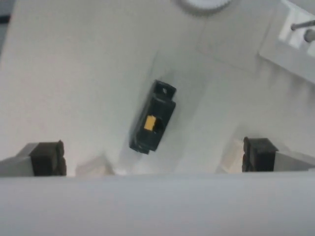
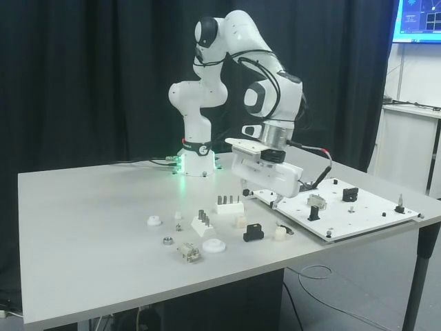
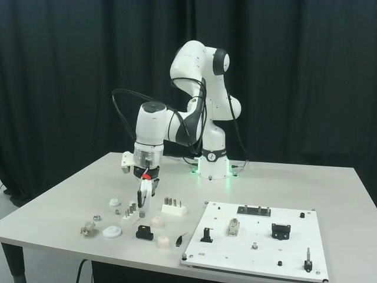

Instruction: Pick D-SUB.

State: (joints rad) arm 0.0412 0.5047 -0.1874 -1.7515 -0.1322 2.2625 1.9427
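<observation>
The D-SUB connector (image 2: 187, 251) (image 3: 88, 227) is a small grey metal part lying near the table's front edge, at the outer end of the row of loose parts. It does not show in the wrist view. My gripper (image 1: 152, 157) (image 2: 260, 196) (image 3: 146, 191) hangs open above the table, well away from the connector, with nothing between its fingers. Directly under it lies a black block (image 1: 153, 118) (image 2: 253, 233) (image 3: 144, 232), between the two black fingertips (image 1: 258, 155) as the wrist camera sees it.
A white gear (image 1: 204, 5) (image 2: 214, 246) (image 3: 112, 232) lies between the block and the connector. Two white holders with pins (image 2: 227, 204) (image 2: 202, 222) stand behind them. A white assembly board (image 1: 290, 44) (image 2: 372, 217) (image 3: 259, 250) with fixtures lies beside them.
</observation>
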